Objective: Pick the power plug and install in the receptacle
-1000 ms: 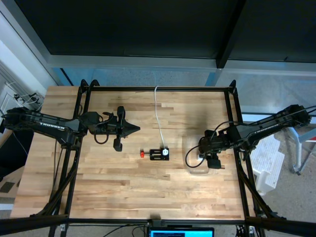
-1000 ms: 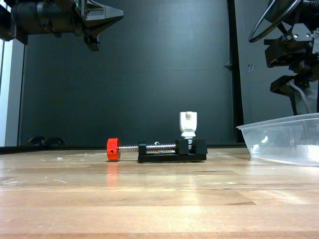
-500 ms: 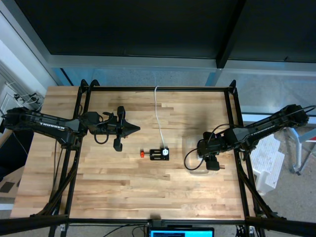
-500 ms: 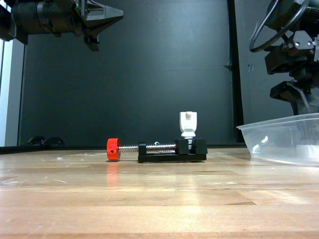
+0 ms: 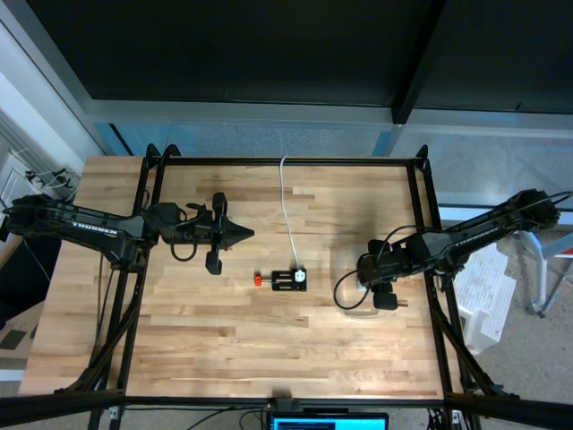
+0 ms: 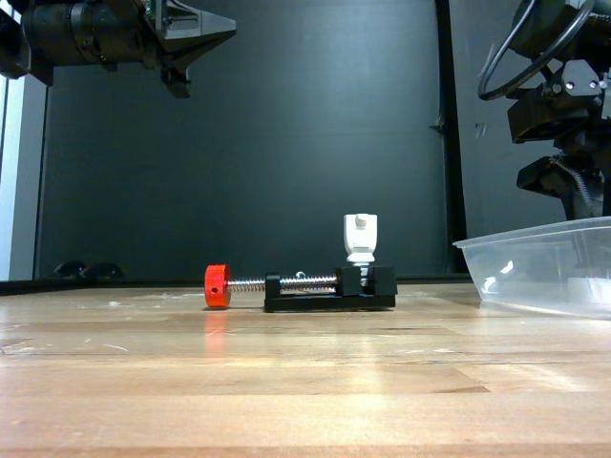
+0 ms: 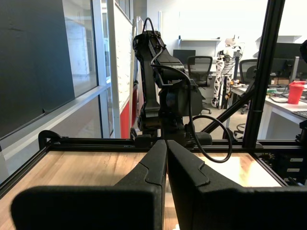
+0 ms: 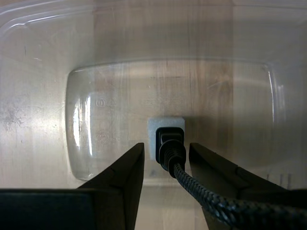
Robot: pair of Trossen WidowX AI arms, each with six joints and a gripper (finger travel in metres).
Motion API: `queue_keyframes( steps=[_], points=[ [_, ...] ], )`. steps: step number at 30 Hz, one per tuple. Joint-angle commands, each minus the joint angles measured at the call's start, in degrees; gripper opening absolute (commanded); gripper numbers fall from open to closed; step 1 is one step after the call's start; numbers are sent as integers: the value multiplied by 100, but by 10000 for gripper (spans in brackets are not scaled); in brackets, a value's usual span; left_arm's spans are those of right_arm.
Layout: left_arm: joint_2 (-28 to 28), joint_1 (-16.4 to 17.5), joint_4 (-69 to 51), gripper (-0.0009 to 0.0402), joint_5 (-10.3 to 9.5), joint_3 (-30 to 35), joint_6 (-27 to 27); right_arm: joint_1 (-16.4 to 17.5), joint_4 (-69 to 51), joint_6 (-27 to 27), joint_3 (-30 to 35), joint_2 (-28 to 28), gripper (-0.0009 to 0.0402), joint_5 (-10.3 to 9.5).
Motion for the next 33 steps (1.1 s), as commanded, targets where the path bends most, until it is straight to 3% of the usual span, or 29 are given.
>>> queue_keyframes(
  steps=[1,15,33],
  points=[
    [2,2,0,0,2,2,2,2,17,-4,-2,0,102,9],
    [2,2,0,0,4,2,2,7,50,42,-2,-2,-2,87],
    [0,2,0,0,2,2,2,15,-417,101,387,-44,0,81]
  ],
)
